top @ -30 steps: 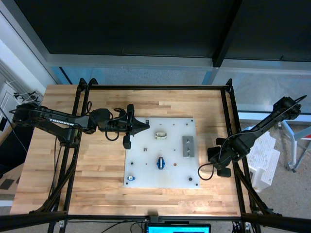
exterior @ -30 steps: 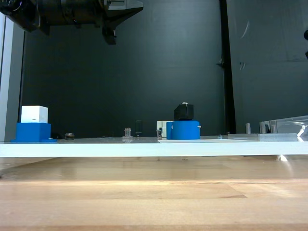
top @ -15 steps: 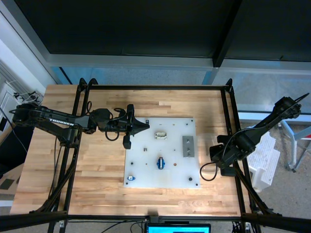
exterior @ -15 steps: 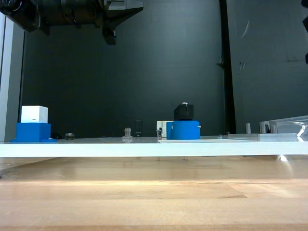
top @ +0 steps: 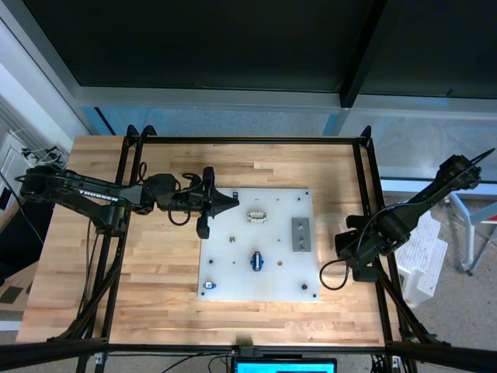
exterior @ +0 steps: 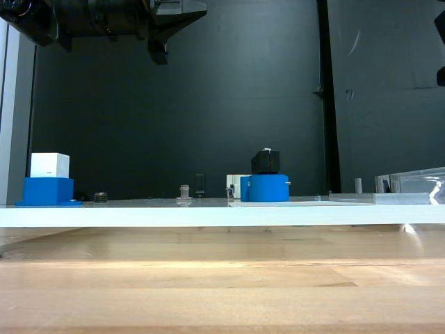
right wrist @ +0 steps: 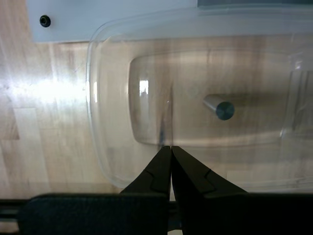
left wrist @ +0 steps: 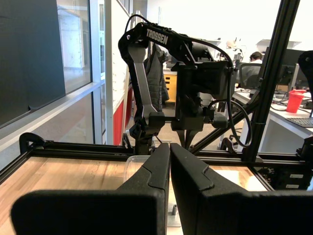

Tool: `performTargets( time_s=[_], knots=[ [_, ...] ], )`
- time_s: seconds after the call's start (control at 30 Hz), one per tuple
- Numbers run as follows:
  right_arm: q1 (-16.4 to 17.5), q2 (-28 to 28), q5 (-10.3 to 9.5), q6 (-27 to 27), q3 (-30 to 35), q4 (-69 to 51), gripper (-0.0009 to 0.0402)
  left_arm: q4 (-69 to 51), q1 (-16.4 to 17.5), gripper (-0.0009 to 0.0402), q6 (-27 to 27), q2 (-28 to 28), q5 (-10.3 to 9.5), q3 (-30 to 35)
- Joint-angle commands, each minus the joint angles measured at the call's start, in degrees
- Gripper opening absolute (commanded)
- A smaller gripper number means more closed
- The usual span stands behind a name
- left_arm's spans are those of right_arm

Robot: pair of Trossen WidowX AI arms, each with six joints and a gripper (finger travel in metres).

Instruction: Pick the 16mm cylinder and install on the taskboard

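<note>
Silvery-grey metal, that's the 16mm cylinder, and it's sitting inside the clear plastic tray on the wooden worktop, just off the right edge of the taskboard. It's standing on end, long axis pretty much straight up, round top face pointing at the right wrist camera. From the low view you can just make it out as a tiny upright peg. The right gripper hangs above the tray pointing down, jaws pinched fully together with no gap, gripping nothing. The tips sit over the tray floor, off to one side of the peg and clear of it. The left gripper is up in the air over the far left corner of the board, reaching inward roughly level, and its jaws are closed tight on nothing too.
</note>
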Motion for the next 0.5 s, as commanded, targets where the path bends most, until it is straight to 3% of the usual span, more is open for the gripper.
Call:
performTargets(
  time_s=[0.03,0.5],
  knots=[
    [-1.68,-0.04,-0.04,-1.6,0.02,0.02,0.0,0.02,0.0,0.0,0.02,0.02,0.02,0.02],
    [-10.62,-0.37,0.22,-10.51,0.02,-1.01,0.0,0.02,0.0,0.0,0.0,0.02,0.02,0.02]
  ],
)
